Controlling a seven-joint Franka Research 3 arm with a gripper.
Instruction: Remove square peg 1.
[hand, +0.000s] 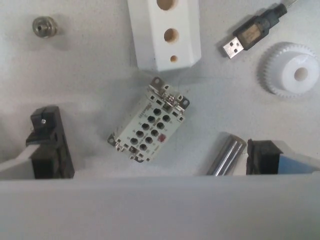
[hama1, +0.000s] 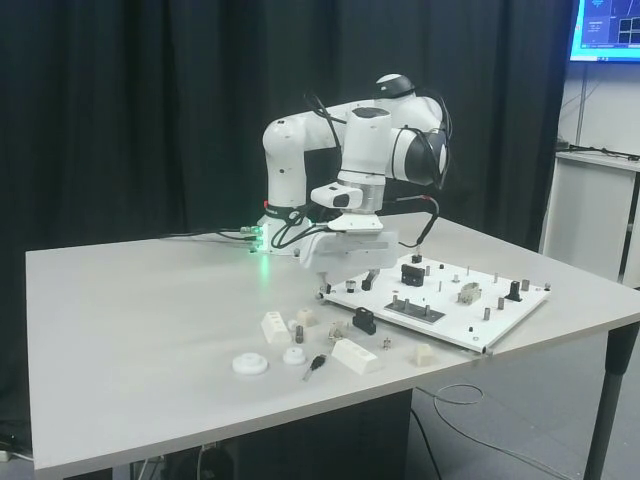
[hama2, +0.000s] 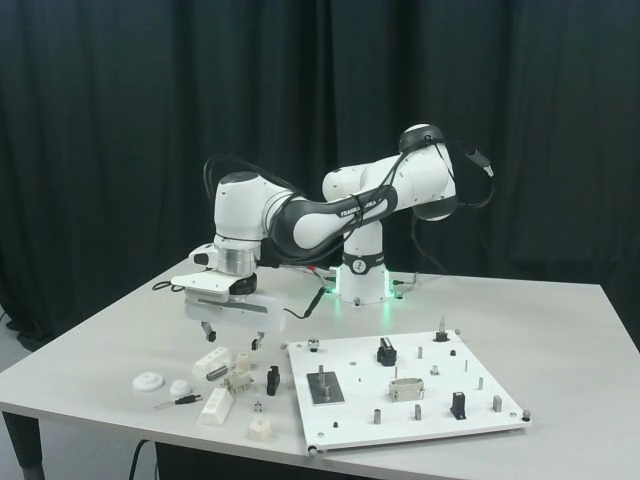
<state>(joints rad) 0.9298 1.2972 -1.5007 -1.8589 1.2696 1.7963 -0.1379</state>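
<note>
1. My gripper (hand: 155, 150) is spread wide and holds nothing. The black fingers (hand: 50, 142) stand well apart, pointing down above the grey table (hama2: 560, 340).
2. Directly below, between my fingers, a multi-pin connector (hand: 149, 127) lies flat on the table. It has small print along its face, too fine for me to read.
3. Just inside one finger lies a metal cylinder (hand: 226, 154), on its side.
4. Further out from the connector is a white block (hand: 165, 32) with a row of round holes. Beyond it are a USB plug (hand: 247, 36) on a black cable, a white gear (hand: 292, 70) and a small knurled metal piece (hand: 45, 26). None carries writing I can read.
5. My wrist points straight down and my hand hangs level over these loose parts, beside the white board (hama2: 400, 430).
6. I cannot pick out square peg 1 among the small pegs standing on that board, well apart from my fingers.
7. My forearm (hama2: 355, 208) runs back to a raised elbow. Its dark lettering begins FRANKA, and the rest is too small to read.
8. Farthest back, a green light (hama2: 330, 292) glows at my base.
</note>
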